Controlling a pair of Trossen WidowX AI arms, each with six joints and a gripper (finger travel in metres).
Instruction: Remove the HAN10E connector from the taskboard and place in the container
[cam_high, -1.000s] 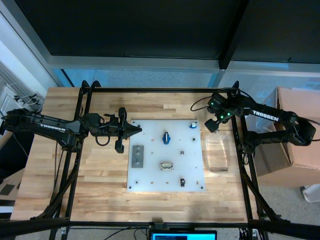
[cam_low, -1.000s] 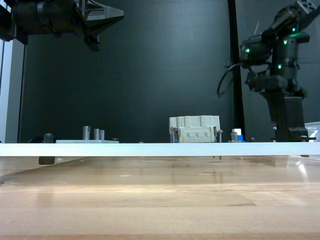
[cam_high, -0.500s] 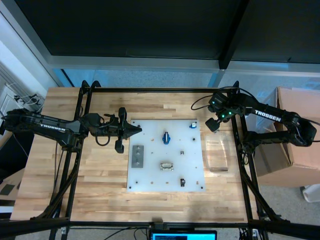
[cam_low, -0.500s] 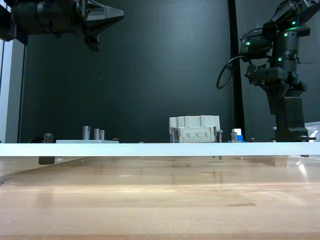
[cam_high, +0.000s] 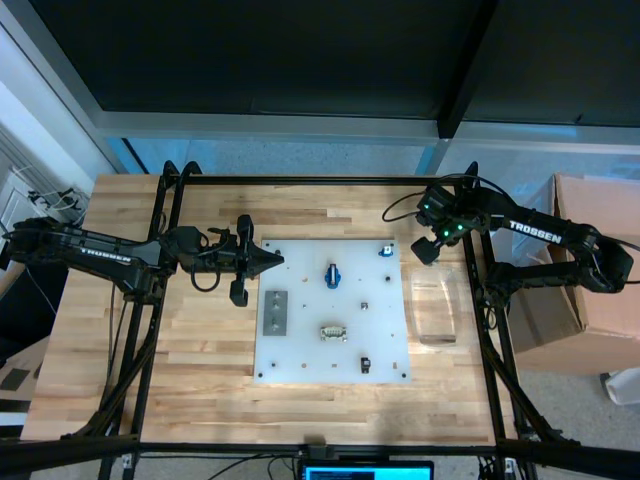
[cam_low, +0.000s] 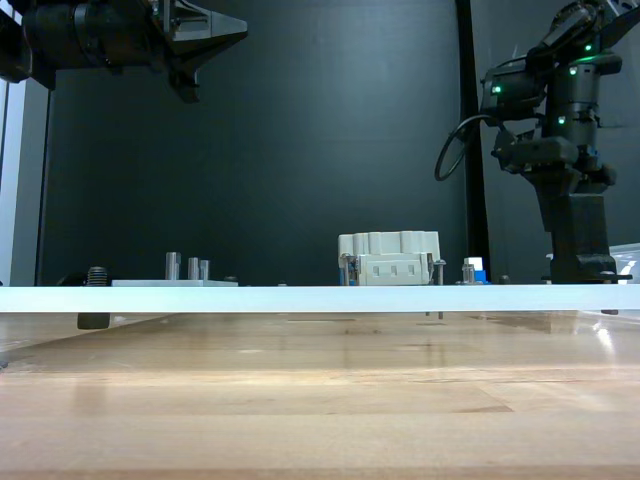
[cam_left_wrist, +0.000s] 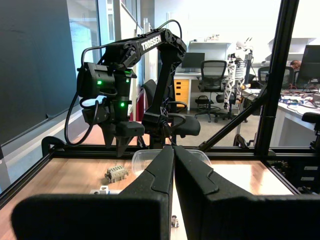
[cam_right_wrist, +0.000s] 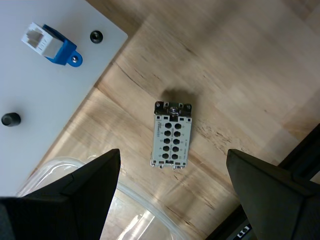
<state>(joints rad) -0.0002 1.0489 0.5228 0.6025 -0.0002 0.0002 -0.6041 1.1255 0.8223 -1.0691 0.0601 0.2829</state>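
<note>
The beige HAN10E connector (cam_right_wrist: 170, 134), with its ten holes facing up, lies free on the wooden table beside the white taskboard (cam_right_wrist: 45, 90), clear of its seat. The left wrist view shows the connector (cam_left_wrist: 116, 173) lying under the right arm. My right gripper (cam_right_wrist: 172, 152) hangs open straight above it, touching nothing, and in the high view my right gripper (cam_high: 428, 250) hides it. The clear container (cam_high: 437, 312) sits just nearer, empty as far as I can see. My left gripper (cam_high: 275, 258) is shut and empty, raised over the board's left edge.
A beige housing (cam_low: 390, 258) stands on the taskboard (cam_high: 300, 350), along with a grey block (cam_high: 274, 311), a blue knob (cam_high: 332, 275) and a blue jack (cam_right_wrist: 52, 44). Black frame posts (cam_high: 468, 210) stand near the right arm. A cardboard box (cam_high: 600, 270) sits at the far right.
The right arm has drifted slightly to the right and its wrist has shifted a little. The left arm and the board's parts have not moved.
</note>
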